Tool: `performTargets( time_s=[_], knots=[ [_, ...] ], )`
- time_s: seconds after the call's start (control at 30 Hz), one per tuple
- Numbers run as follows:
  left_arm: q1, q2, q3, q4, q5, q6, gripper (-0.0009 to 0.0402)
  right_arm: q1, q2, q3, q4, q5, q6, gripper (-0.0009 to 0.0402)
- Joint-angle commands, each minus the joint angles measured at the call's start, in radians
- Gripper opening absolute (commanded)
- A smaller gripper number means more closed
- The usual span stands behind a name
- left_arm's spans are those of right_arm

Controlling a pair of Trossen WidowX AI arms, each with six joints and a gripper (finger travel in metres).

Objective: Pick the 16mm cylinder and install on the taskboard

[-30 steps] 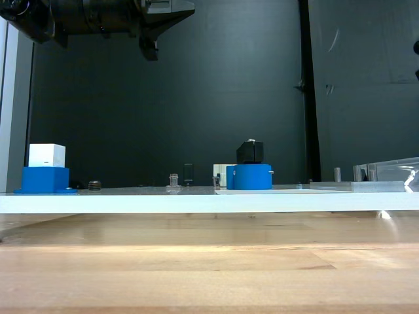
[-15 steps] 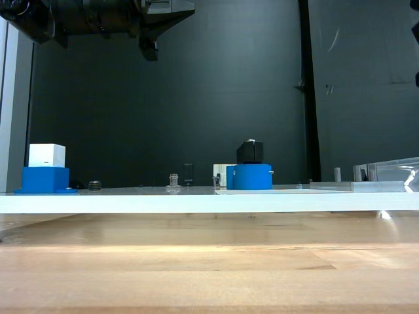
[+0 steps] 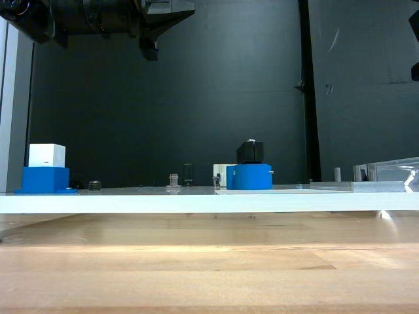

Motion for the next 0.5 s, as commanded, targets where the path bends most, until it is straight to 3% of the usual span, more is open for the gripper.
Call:
performTargets(
  time_s=[0.03,0.5],
  knots=[
    [0.0,0.0,0.0,0.0,0.0,0.0,0.0,-0.029,-0.001,0.0,0.0,-0.001,-0.028,0.0],
    [0.0,0.0,0.0,0.0,0.0,0.0,0.0,-0.185,-0.006,0.0,-0.018,0.004,-0.183,0.0]
  ],
)
